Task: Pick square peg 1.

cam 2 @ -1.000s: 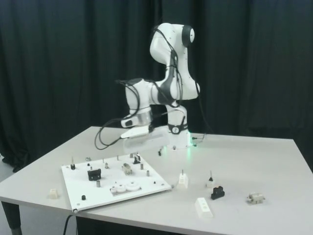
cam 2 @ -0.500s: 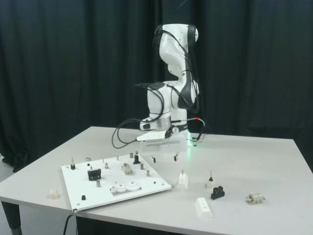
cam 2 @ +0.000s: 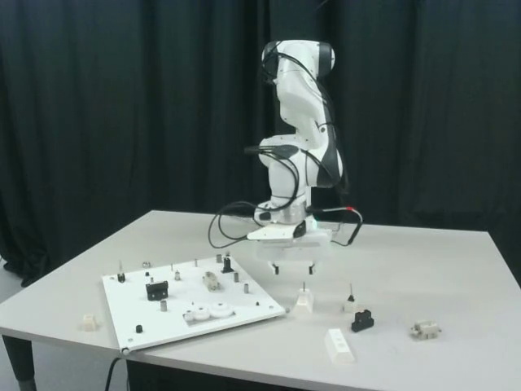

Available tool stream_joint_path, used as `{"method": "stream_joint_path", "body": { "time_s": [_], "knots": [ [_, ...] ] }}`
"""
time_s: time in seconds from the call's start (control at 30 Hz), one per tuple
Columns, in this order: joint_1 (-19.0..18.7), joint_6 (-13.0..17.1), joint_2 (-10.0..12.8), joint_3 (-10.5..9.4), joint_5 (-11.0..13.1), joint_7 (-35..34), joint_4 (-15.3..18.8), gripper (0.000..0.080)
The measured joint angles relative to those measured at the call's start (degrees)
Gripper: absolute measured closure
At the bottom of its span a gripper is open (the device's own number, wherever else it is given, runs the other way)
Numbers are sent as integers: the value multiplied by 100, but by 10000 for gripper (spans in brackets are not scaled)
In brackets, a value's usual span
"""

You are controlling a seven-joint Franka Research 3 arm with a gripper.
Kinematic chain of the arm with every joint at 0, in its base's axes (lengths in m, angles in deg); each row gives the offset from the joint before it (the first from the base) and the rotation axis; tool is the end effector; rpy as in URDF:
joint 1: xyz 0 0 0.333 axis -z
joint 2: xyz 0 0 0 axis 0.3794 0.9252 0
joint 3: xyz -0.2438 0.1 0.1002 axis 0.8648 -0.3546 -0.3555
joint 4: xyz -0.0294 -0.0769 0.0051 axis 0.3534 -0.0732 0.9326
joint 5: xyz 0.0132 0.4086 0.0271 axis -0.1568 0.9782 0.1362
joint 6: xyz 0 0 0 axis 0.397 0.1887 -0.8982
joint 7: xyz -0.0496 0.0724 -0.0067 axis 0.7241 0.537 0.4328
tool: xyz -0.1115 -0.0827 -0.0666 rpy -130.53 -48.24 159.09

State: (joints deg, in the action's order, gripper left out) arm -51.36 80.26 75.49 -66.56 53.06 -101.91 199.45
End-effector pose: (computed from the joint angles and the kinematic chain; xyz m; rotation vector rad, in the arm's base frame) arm 0.4644 0.0749 0.1496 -2.9568 1.0362 0.1591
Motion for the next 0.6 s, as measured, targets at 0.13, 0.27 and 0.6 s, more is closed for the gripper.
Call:
{"method": "stream_joint_path", "body": {
  "time_s": [0.13, 0.27, 0.6],
  "knots": [
    [-75, 109, 75, -80, 0, -243, 28, 3],
    [-126, 277, 179, -153, 0, -321, 48, 3],
    [-148, 582, 491, -304, 0, -433, 64, 3]
  ]
}}
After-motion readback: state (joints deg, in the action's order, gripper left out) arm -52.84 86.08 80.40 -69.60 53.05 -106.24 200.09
